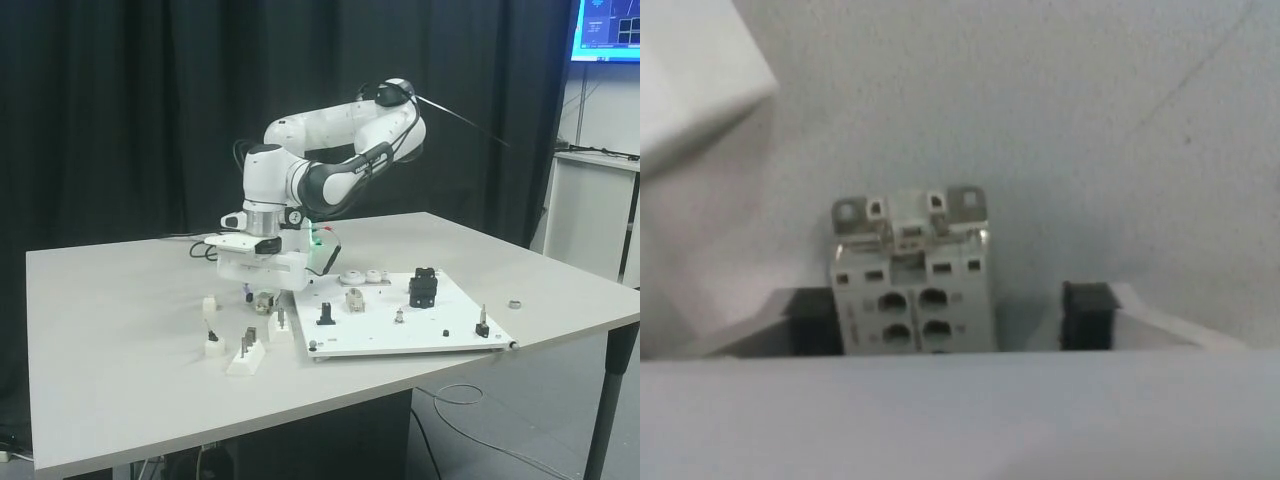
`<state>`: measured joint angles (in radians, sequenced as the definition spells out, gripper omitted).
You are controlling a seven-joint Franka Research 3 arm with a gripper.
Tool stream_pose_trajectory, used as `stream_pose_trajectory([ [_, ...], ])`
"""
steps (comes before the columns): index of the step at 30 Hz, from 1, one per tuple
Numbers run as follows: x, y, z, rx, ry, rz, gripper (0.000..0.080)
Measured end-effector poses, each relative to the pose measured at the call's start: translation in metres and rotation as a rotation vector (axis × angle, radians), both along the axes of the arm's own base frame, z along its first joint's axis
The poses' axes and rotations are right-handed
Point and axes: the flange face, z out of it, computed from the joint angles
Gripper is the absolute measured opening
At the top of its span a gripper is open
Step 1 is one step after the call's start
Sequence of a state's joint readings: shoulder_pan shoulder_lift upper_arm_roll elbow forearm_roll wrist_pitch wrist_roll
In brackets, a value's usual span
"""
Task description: Pick waterproof.
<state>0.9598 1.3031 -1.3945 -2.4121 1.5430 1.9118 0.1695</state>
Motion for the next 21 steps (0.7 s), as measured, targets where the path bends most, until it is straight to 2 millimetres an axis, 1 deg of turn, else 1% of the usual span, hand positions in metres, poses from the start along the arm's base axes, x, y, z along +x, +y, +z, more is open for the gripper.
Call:
stream_pose_trajectory([
  [1,0.001,0.000,0.000,0.000,-0.001,0.000,0.0448],
  [6,0.003,-0.001,0.000,0.002,-0.005,0.001,0.0448],
  [7,0.003,-0.001,0.000,0.002,-0.005,0.002,0.0310],
  [14,0.009,-0.001,0.002,0.000,-0.011,0.012,0.0311],
  [21,0.015,-0.004,0.013,-0.015,-0.030,0.029,0.0311],
])
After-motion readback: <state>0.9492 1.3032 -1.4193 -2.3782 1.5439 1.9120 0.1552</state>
